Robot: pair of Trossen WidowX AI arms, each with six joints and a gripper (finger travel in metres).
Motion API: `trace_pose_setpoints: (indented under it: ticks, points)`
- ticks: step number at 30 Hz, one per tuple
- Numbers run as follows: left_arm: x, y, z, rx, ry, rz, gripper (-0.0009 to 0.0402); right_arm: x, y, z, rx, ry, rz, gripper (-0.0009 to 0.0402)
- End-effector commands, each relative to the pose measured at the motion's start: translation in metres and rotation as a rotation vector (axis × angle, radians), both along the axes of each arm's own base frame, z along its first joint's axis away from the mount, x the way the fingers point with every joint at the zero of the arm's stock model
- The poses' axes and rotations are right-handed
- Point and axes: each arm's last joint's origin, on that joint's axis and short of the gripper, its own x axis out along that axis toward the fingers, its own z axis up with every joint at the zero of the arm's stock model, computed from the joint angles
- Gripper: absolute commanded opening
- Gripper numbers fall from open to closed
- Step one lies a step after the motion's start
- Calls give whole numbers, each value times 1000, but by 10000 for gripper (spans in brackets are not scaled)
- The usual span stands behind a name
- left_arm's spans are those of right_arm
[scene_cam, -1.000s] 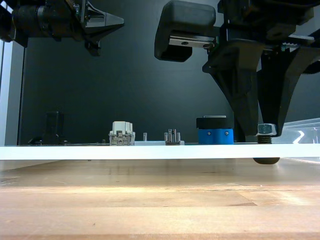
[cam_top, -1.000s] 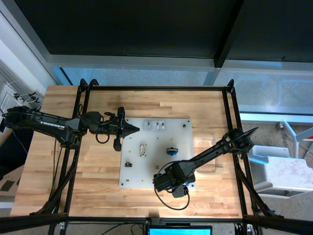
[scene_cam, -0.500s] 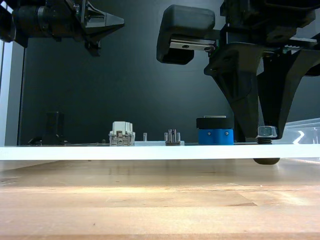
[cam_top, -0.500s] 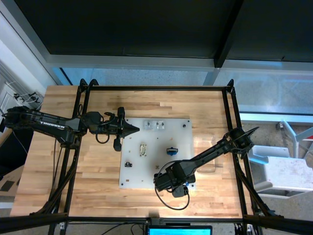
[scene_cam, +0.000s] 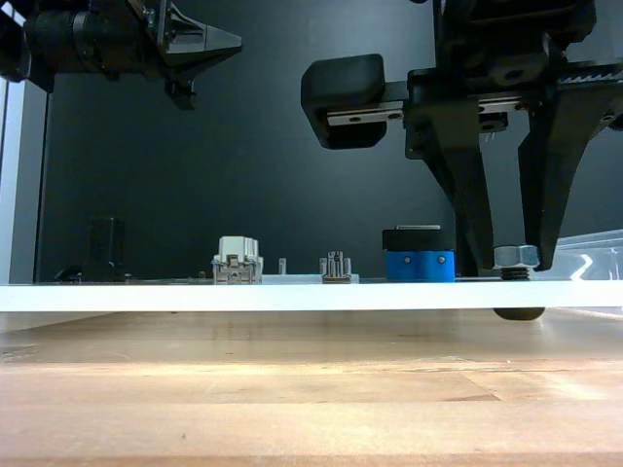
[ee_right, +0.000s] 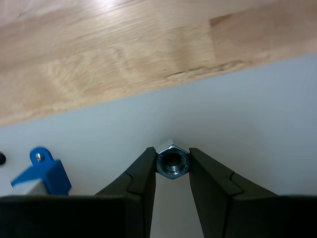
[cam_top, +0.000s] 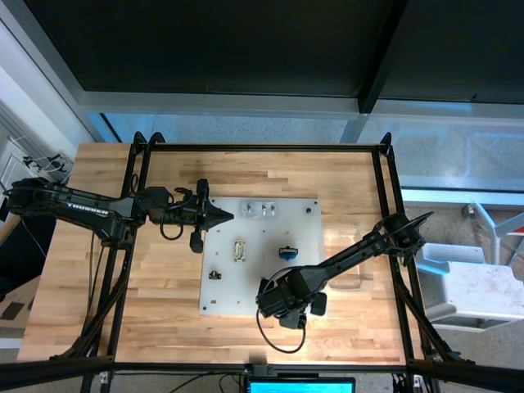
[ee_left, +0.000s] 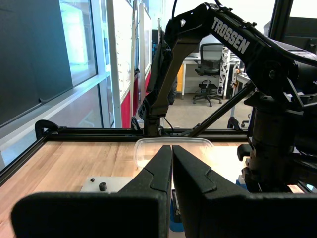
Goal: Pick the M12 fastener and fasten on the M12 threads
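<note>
Currently fastening, by my read: right gripper [scene_cam: 514, 265] clamps M12 nut [ee_right: 172, 163] on its stud [scene_cam: 515, 274], further turning due; left gripper [cam_top: 223, 215], jaws together, hangs over board's [cam_top: 237, 295] left edge.

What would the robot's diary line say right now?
right gripper: shut on nut | nut: atop stud, ribs showing | left gripper: shut, raised over far-left edge of board
</note>
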Motion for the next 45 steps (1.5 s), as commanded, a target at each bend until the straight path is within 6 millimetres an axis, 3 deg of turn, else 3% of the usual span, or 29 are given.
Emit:
trace_pose_setpoints:
  ticks: [1,17,32,45]
  points:
    - [0,0,0,0,0,0,0,0,0,-1,7,13,-87,33]
    - [0,0,0,0,0,0,0,-1,0,-3,36,53,-504,-1]
    - [0,0,0,0,0,0,0,-1,-1,-3,66,88,-900,0]
    - [0,0,0,0,0,0,0,-1,-1,-3,103,138,-1472,0]
